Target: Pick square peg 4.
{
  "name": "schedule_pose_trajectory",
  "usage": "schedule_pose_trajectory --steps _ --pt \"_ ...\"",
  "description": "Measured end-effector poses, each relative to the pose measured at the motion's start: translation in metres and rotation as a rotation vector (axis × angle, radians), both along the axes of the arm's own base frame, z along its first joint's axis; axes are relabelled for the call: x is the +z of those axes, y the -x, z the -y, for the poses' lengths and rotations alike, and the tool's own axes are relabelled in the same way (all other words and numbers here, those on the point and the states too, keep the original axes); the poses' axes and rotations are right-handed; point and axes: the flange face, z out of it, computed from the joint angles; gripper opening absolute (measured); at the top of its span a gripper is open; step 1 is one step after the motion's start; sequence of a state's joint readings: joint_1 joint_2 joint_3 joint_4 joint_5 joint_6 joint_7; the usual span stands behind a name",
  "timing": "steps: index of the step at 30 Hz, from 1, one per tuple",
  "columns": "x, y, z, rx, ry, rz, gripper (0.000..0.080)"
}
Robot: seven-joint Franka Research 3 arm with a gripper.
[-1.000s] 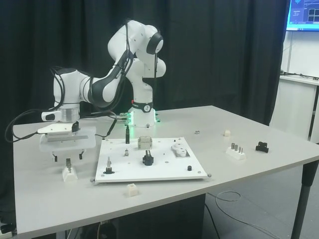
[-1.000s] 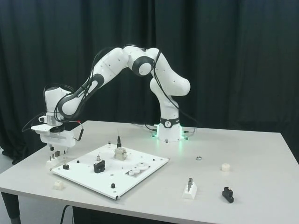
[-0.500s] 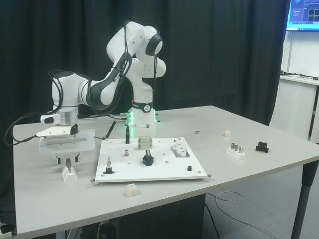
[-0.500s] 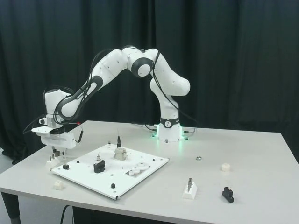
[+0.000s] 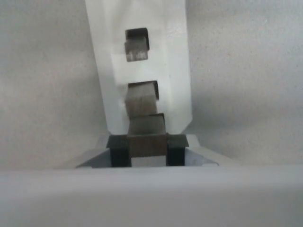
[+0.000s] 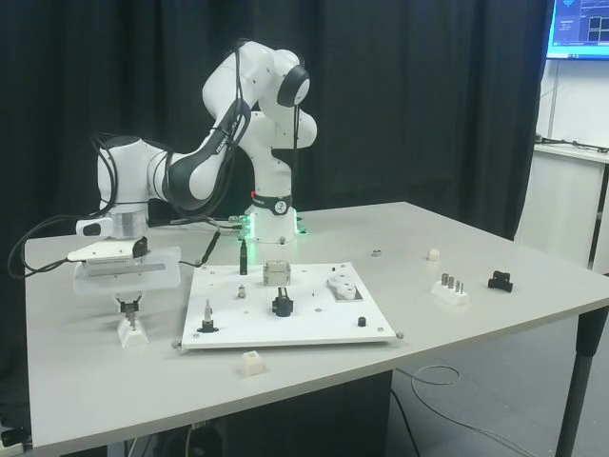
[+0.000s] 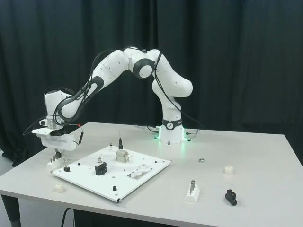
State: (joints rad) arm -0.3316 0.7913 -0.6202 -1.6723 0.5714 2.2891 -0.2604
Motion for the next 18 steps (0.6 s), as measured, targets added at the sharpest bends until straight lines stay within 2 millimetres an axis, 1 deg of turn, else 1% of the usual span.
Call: schedule_pose_trajectory --steps 12,18 --pt "0.003 0.001 0.001 0.012 -0.009 -0.003 0.0155" --pt "0.013 0.006 0.005 0.025 -0.025 -0.012 0.0155"
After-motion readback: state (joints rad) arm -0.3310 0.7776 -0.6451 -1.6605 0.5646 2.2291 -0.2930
